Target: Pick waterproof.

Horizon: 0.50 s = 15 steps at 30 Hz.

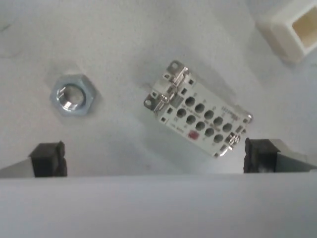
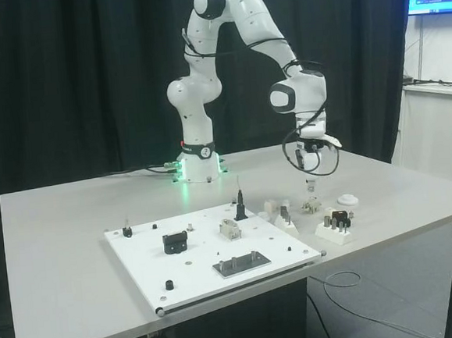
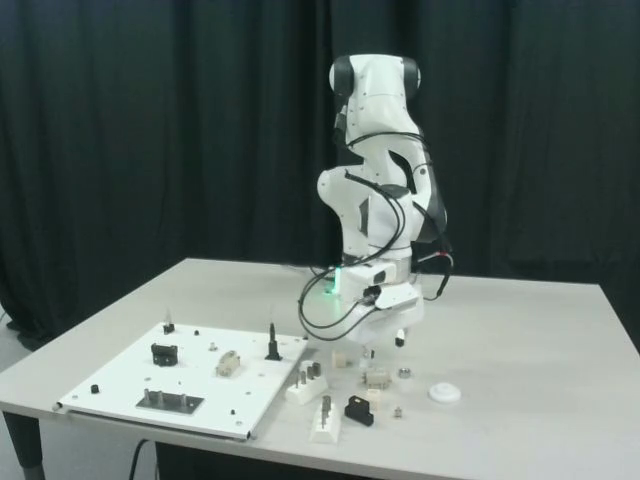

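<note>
The waterproof connector (image 1: 198, 116) is a grey-white rectangular block with rows of round pin holes and metal clips at both ends. It lies flat on the grey table (image 1: 124, 39), also seen at the connector (image 2: 311, 205) (image 3: 377, 378) among small parts. My gripper (image 1: 154, 157) hangs a little above it, open, with black fingertips (image 1: 48, 158) spread wide and nothing between them. In the room views the gripper (image 2: 311, 174) (image 3: 386, 346) points straight down over the connector.
A metal hex nut (image 1: 73, 94) (image 3: 404, 373) lies beside the connector. A white hollow block (image 1: 292, 27) sits nearby. A white round disc (image 2: 347, 199) (image 3: 444, 393) and several small fixtures stand around. A white board (image 2: 209, 252) with mounted parts covers the table's front.
</note>
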Tool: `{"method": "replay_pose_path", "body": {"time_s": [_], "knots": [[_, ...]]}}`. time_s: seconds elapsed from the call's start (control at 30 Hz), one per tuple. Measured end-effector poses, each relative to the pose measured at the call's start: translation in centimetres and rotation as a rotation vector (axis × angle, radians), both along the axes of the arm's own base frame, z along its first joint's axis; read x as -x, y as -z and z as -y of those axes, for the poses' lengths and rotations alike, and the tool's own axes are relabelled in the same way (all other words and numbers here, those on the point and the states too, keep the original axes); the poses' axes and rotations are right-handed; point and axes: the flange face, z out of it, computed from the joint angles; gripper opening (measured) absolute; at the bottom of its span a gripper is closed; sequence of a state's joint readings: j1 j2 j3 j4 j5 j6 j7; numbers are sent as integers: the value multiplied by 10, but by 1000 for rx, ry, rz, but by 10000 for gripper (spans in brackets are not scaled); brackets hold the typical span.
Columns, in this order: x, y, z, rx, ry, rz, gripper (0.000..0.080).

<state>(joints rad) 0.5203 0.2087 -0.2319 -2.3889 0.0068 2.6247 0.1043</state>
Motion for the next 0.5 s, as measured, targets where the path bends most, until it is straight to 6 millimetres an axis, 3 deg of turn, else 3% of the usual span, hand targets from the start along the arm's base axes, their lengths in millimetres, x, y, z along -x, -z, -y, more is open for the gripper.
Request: {"method": "replay_pose_path", "body": {"time_s": [0.3, 0.5], "knots": [[-1, 10, -8, 23, -71, 7, 800], [-8, 12, -6, 16, 24, 29, 800]]}}
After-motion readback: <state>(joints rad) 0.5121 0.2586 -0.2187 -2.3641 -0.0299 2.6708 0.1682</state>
